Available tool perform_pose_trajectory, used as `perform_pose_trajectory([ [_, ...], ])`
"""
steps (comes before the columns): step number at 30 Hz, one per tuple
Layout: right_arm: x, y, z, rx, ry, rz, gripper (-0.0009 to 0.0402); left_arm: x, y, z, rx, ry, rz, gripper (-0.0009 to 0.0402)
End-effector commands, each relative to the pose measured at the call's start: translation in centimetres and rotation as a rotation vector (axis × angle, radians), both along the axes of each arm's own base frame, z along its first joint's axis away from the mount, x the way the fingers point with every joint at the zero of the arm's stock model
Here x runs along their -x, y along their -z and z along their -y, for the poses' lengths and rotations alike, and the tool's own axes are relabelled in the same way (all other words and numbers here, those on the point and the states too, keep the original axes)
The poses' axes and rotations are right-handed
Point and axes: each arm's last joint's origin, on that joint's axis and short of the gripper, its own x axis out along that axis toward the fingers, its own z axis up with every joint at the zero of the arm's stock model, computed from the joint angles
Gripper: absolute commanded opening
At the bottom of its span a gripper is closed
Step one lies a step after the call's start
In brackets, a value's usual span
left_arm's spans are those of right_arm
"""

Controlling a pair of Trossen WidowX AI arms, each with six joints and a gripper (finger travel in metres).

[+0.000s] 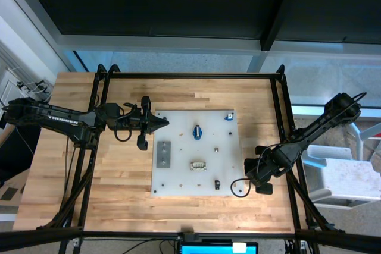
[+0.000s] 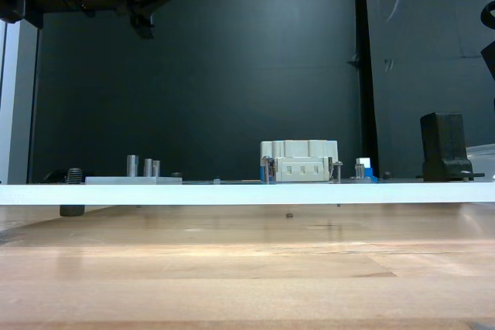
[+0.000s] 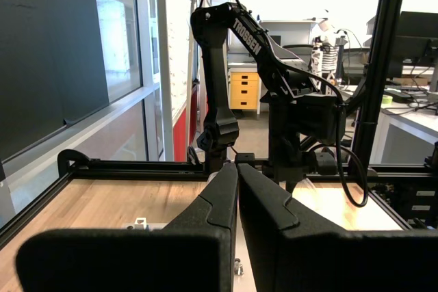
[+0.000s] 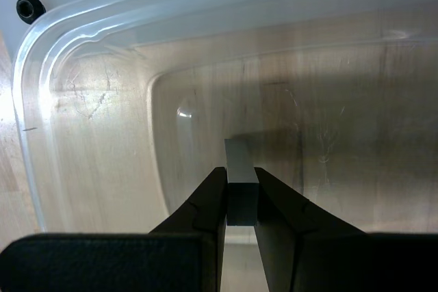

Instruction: Pick the 16mm bar and place in it's hole on the taskboard

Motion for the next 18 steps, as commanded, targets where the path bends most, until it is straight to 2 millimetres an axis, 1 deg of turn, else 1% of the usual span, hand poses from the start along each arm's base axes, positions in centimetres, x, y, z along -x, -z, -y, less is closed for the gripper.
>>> perform_pose_trajectory([
  [1, 0.0, -0.1, 0.0, 0.004, -0.001, -0.008, 0.0001, 0.0, 0.0, 0.0, 0.0, 0.0, 0.001, 0.0],
  [8, -0.2, -1.7, -0.2, 0.007, 0.001, -0.026, -0.0001, 0.0, 0.0, 0.0, 0.0, 0.0, 0.001, 0.0],
  [18, -1.0, -5.7, -0.8, 0.005, 0.0, -0.019, 0.0, 0.0, 0.0, 0.0, 0.0, 0.0, 0.001, 0.0],
])
